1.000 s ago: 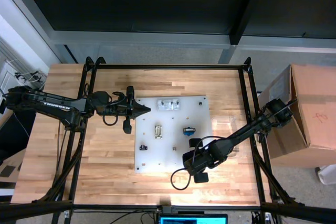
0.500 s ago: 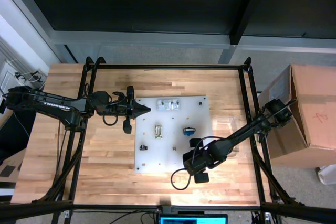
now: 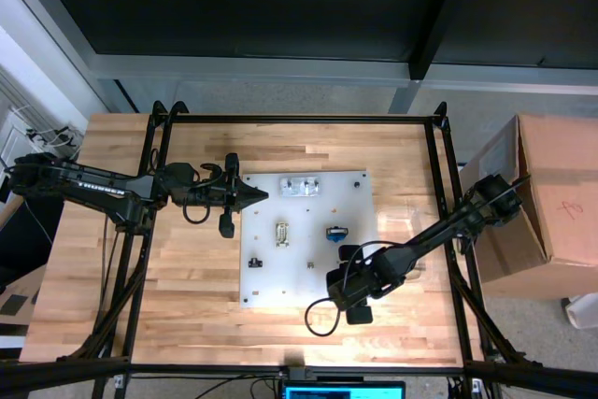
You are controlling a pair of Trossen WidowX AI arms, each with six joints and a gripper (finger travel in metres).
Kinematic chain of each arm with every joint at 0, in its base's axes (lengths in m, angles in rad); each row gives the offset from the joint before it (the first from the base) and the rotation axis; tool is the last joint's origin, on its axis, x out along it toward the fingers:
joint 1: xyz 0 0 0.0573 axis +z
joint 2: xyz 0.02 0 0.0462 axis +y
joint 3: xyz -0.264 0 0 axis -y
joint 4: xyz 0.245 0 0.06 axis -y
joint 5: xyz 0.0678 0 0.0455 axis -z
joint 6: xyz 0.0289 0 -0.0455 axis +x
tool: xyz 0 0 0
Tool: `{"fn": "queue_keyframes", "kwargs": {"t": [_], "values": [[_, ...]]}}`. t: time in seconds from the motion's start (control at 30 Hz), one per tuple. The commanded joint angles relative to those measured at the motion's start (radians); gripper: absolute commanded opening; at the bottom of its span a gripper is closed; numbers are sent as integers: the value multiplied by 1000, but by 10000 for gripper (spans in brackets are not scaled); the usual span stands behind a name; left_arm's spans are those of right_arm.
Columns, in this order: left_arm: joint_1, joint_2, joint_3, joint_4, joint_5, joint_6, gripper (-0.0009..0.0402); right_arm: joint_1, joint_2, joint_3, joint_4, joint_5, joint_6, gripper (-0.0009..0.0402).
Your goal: Pick the M12 nut and place it on its threads and fasten
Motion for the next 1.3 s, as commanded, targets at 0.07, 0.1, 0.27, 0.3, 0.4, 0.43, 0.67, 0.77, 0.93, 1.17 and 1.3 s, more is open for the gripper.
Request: {"fn": "queue_keyframes", "kwargs": {"t": [0.07,0.1,0.27,0.3,0.4,0.43,0.67,0.77,0.93,1.17,1.3], "values": [[0,0,0,0,0,0,0,-5,-10,50,-98,-36,-5,165],[0,0,0,0,0,0,0,-6,-11,60,-119,-36,-7,165],[0,0,0,0,0,0,0,-20,-11,81,-180,-8,2,158],[0,0,0,0,0,0,0,-24,-11,80,-185,-1,8,151],[0,0,0,0,0,0,0,-39,0,80,-186,19,17,112],[0,0,0,0,0,0,0,-40,0,79,-187,19,17,95],[0,0,0,0,0,0,0,-41,37,77,-164,-1,25,6],[0,0,0,0,0,0,0,-41,45,77,-160,-14,24,9],[0,0,0,0,0,0,0,-41,49,79,-141,-117,23,2],[0,0,0,0,0,0,0,-40,48,90,-153,-170,33,0],[0,0,0,0,0,0,0,-41,48,90,-165,-119,48,0]]}}
